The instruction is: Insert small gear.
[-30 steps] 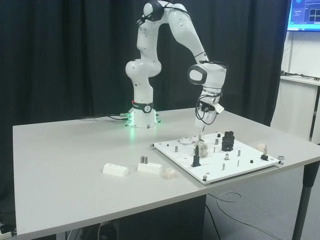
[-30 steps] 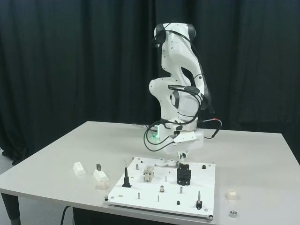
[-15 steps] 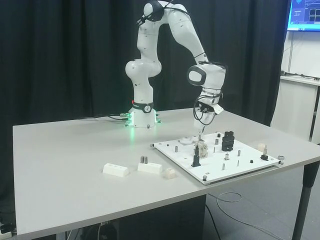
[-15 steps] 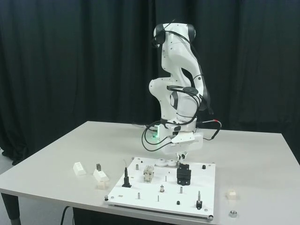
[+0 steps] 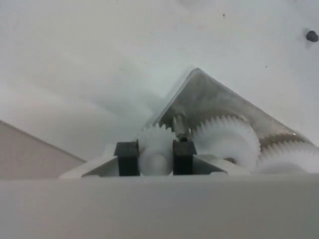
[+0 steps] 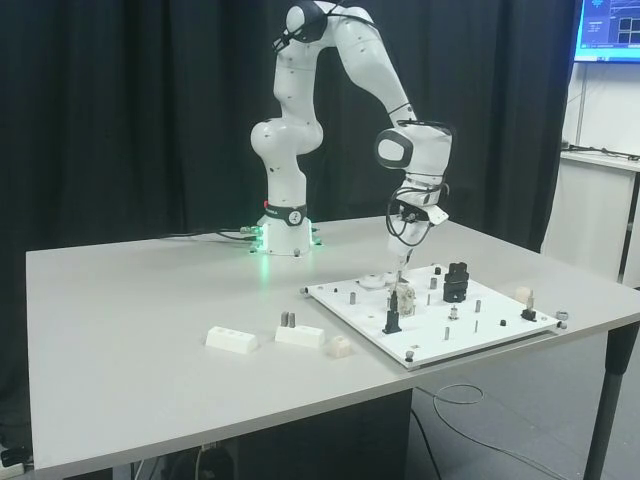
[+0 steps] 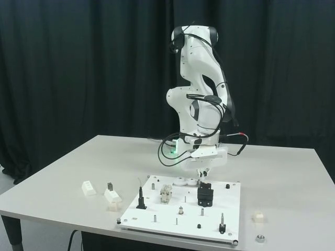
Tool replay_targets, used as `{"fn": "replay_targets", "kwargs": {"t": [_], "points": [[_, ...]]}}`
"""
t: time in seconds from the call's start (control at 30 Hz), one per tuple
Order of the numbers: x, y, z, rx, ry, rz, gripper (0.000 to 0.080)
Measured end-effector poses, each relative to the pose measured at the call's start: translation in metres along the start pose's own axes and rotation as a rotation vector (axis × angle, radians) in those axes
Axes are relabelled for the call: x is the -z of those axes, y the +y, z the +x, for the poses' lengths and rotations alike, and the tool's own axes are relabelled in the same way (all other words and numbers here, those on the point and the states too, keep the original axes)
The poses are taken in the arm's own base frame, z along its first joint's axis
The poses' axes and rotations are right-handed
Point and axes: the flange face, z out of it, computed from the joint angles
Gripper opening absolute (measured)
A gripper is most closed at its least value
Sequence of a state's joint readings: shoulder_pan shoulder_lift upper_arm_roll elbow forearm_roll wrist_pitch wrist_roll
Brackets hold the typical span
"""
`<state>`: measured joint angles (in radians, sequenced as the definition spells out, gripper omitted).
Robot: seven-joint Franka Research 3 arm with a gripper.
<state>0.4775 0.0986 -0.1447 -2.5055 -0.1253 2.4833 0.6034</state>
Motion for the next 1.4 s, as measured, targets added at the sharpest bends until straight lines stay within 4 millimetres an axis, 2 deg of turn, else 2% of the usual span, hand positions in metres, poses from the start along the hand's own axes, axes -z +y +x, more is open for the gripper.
{"fn": "replay_targets", "kwargs": {"t": [0.33, 0.73, 1.4], "points": [[0.006, 0.006, 0.003, -0.011, 0.003, 0.002, 0.014], [0.001, 0.012, 0.004, -0.023, -0.007, -0.003, 0.014], [-0.006, 0.011, 0.005, -0.024, -0.007, -0.002, 0.014]]}}
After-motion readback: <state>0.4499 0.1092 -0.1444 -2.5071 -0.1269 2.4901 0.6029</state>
